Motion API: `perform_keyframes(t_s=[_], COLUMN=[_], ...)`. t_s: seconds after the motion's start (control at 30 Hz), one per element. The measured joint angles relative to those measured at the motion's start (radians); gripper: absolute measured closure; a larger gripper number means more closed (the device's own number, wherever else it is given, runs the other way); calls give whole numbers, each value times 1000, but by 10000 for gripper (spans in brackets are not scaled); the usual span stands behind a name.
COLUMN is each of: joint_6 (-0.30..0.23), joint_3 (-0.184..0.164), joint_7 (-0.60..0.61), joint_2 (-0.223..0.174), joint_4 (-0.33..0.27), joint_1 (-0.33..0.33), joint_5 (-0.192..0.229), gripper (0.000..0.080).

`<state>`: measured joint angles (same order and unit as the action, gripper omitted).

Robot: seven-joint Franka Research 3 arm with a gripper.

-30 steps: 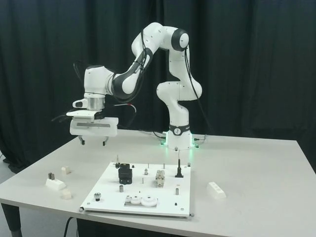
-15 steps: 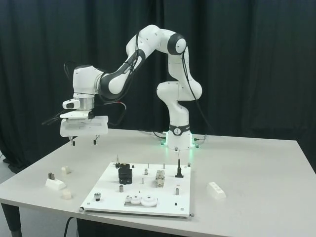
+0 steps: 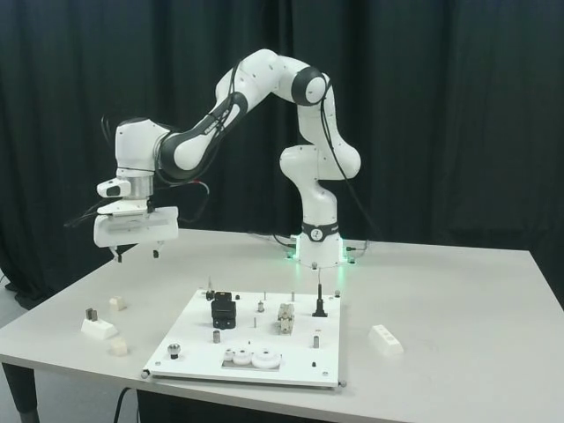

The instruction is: Pick square peg 3.

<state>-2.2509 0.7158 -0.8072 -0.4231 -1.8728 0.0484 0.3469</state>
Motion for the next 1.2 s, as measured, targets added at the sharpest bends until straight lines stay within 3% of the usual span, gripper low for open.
perform_keyframes(t_s=[0.33, 0.7, 1.2], joint_6=[34, 97, 173], joint_3=[-9, -50, -74], joint_7=[-117, -173, -218], joint_2=[-81, -170, -260], joint_4=[99, 232, 376], joint_1=[-56, -130, -185], joint_5=[45, 74, 78], gripper=[3, 3, 3])
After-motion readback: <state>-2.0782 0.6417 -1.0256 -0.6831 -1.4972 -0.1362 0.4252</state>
